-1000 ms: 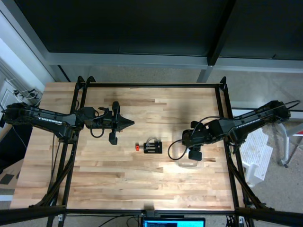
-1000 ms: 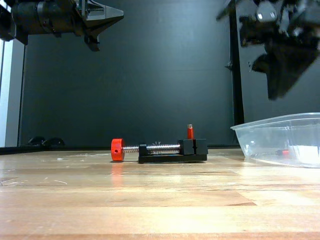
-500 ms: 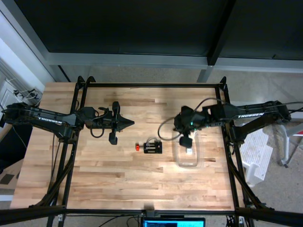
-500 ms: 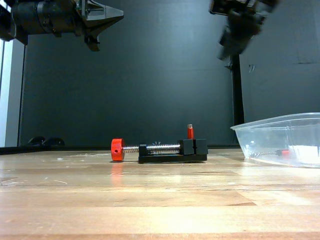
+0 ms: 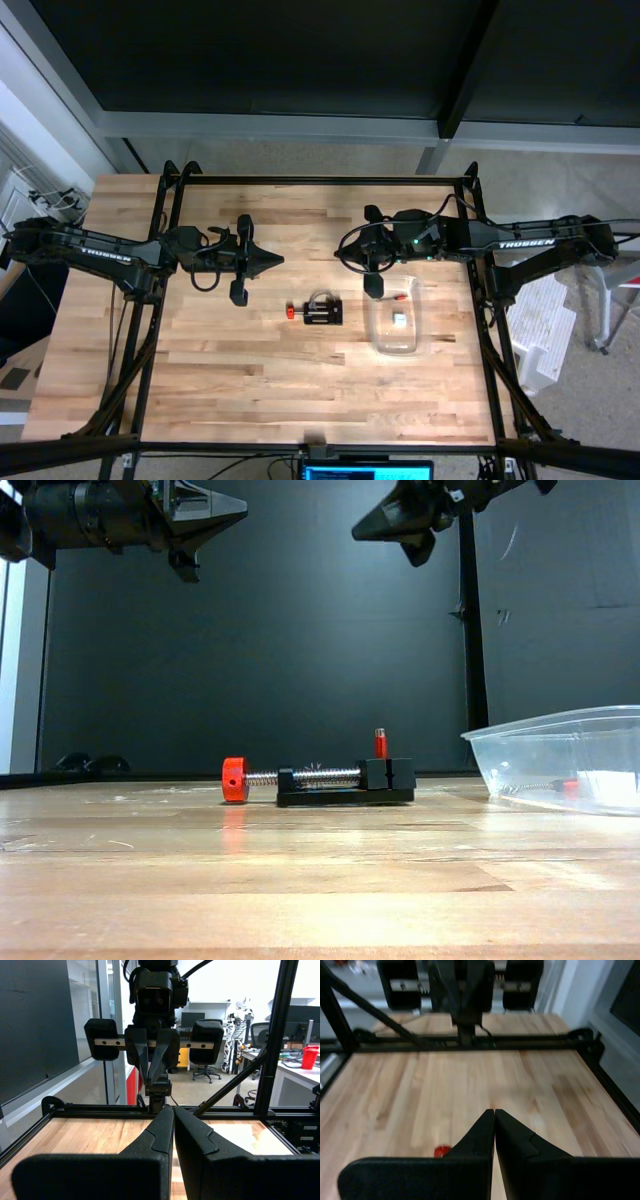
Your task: Remove the RCA connector from the receptacle and place in the container
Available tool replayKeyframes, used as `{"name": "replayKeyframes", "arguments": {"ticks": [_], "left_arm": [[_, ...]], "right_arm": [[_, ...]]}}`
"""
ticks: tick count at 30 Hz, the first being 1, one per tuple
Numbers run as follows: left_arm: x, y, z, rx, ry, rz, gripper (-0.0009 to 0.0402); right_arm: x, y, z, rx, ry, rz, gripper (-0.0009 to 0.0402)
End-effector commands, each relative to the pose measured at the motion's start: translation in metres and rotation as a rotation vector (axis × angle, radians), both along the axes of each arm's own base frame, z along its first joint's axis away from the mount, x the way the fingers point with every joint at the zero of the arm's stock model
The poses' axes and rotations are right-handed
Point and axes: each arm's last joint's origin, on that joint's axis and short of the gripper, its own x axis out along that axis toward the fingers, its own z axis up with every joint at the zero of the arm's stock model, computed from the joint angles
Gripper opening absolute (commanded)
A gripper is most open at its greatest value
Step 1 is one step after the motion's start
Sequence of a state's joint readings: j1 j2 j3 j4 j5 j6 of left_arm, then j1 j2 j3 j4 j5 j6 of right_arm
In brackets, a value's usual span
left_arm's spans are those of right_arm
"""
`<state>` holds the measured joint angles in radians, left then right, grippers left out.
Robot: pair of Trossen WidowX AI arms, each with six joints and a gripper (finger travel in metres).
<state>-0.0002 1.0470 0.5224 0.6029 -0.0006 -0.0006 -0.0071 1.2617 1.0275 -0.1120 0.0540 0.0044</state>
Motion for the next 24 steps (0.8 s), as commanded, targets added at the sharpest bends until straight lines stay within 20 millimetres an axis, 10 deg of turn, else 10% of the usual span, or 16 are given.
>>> {"name": "replayKeyframes", "arguments": {"ticks": [1, 24], "left_arm": [[0.000, 0.000, 0.000, 0.000, 0.000, 0.000, 0.0000], [0.000, 0.000, 0.000, 0.001, 0.000, 0.000, 0.0000]], "right_arm": [[0.000, 0.000, 0.000, -0.005, -0.097, 0.006, 0.0000], [-0.023, 0.002, -0.026, 0.002, -0.368, 0.010, 0.0000]]}}
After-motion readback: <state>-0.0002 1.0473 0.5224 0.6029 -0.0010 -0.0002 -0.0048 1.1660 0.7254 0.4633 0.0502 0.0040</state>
